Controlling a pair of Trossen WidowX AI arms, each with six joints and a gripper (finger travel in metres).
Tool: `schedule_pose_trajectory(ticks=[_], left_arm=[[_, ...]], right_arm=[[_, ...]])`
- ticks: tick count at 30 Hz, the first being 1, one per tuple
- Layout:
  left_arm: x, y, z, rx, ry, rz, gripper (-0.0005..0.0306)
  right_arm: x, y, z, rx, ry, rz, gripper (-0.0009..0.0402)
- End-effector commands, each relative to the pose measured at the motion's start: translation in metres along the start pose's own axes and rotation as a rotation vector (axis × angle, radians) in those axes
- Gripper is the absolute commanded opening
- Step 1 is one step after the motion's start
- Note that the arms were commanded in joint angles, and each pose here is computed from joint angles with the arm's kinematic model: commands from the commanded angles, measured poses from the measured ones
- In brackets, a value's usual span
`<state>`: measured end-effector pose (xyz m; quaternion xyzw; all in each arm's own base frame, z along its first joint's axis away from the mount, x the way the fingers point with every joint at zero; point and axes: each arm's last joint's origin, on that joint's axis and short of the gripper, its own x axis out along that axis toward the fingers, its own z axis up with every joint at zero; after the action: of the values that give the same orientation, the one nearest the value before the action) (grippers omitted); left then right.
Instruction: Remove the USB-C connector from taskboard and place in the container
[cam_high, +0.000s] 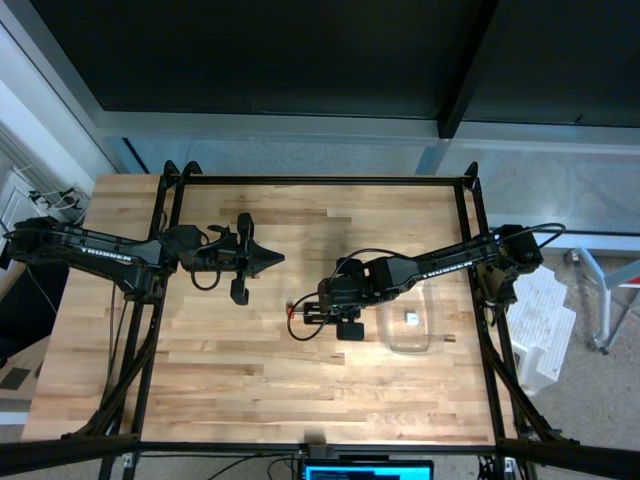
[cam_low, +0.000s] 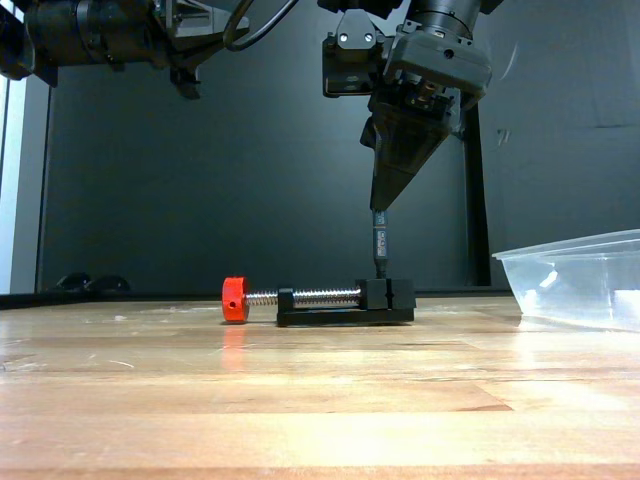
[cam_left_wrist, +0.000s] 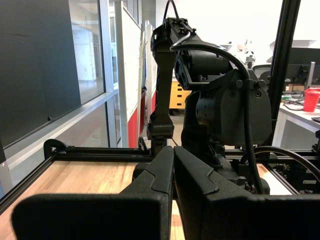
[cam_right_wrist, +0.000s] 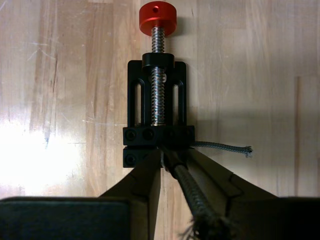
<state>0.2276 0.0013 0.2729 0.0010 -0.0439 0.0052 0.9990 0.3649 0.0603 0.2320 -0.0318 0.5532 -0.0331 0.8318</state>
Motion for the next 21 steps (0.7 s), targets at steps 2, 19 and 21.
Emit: schedule_pose_trajectory(ticks=[2, 19, 21], left_arm=[[0.000, 0.000, 0.000, 0.000, 0.000, 0.000, 0.0000], [0.000, 0.000, 0.000, 0.000, 0.000, 0.000, 0.0000], [0.000, 0.000, 0.000, 0.000, 0.000, 0.000, 0.0000]], right_arm=[[0.000, 0.000, 0.000, 0.000, -0.001, 0.001, 0.0035], [-0.009, -0.001, 0.000, 0.003, -0.025, 0.004, -0.0001], [-0.012, -0.001, 0.001, 0.004, -0.034, 0.006, 0.0000]])
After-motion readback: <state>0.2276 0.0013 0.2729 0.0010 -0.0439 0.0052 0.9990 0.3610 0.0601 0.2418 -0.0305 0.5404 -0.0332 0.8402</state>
